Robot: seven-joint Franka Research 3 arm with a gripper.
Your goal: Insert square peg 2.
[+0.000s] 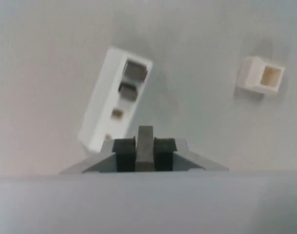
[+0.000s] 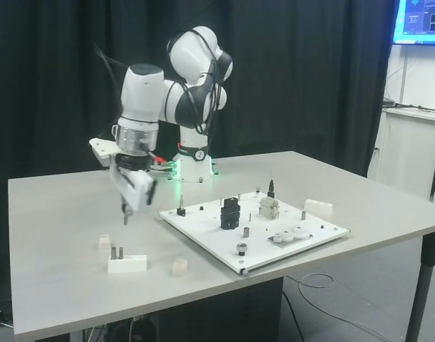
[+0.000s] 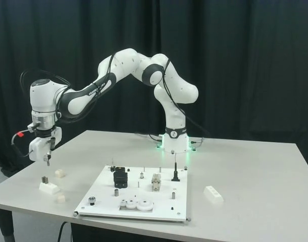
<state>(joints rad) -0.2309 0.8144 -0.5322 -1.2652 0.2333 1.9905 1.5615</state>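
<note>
In the wrist view my gripper is shut on a grey square peg, which stands out between the two black pads. The peg hangs above the table, just short of a white holder block. Two grey pegs fill two of the block's square slots, and smaller slots lie beyond them. From the first room view the gripper hovers above and slightly behind the holder block. In the second room view the gripper hangs over the table's left end, above the block.
A small white cube with a square hole lies close to the holder. Another small white piece sits nearer the front edge. A white assembly board with several fixtures fills the middle, and a white block lies beyond it.
</note>
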